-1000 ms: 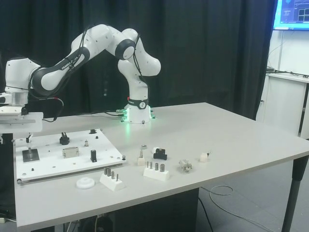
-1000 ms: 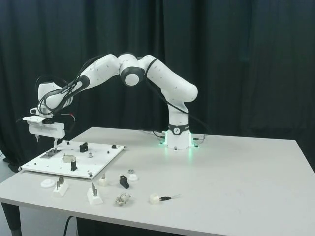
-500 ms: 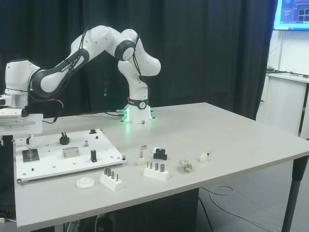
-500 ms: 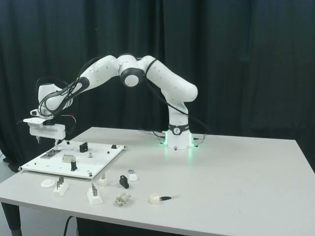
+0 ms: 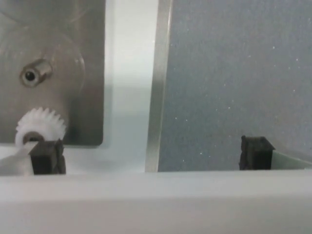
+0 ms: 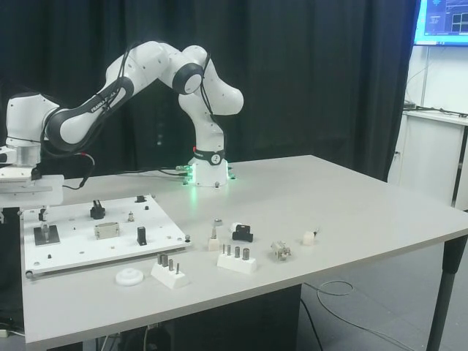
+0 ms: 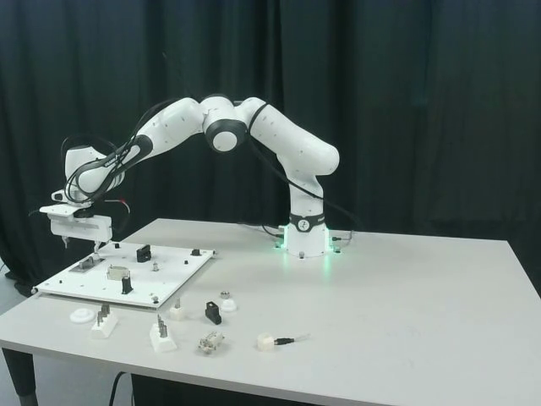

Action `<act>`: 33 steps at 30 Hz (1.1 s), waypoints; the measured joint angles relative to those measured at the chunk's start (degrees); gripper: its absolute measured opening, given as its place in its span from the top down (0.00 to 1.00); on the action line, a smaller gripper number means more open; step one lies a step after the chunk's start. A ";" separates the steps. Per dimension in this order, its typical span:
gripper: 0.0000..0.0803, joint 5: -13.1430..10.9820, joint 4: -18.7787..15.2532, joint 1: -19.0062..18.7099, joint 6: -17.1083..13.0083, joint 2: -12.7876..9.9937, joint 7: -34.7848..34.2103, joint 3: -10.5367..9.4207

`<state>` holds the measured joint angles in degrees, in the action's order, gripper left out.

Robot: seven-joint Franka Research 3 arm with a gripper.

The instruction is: Insert small gear.

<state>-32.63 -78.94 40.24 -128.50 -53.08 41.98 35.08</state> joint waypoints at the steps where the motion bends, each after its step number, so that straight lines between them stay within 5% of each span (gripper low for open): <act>1: 0.00 -0.01 0.02 0.05 0.01 0.00 0.00 -0.07; 23: 0.00 -0.60 1.15 0.30 0.66 0.00 0.25 -0.36; 33: 0.00 -0.56 2.79 0.30 3.58 0.30 0.21 -0.04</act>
